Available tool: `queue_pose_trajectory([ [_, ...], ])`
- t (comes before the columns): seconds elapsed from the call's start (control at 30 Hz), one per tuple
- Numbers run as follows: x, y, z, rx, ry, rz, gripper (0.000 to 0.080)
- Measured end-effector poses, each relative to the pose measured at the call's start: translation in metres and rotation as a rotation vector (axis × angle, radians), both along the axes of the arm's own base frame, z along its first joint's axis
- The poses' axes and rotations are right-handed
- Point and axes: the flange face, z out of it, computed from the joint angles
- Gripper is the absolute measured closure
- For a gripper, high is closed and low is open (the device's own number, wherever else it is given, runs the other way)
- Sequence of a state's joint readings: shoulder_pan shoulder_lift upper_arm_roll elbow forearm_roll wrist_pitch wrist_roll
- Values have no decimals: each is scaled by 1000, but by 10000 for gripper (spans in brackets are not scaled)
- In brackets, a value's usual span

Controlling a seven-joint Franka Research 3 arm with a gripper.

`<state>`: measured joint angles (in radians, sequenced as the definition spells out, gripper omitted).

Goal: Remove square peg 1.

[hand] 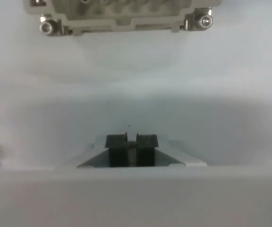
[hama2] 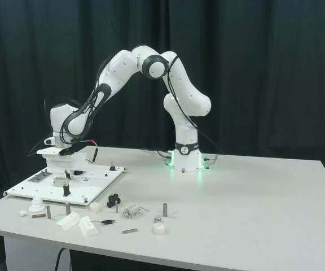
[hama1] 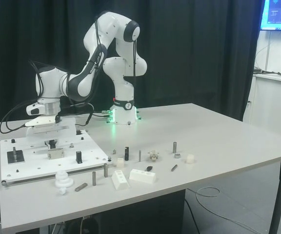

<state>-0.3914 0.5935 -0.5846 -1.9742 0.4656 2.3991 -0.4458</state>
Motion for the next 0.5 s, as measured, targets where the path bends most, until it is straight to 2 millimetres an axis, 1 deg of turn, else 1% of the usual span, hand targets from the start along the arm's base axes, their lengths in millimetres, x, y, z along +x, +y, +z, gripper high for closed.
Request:
queue_pose_trajectory([
  [0.5, 1, -2, 6, 13, 5, -2, 767],
])
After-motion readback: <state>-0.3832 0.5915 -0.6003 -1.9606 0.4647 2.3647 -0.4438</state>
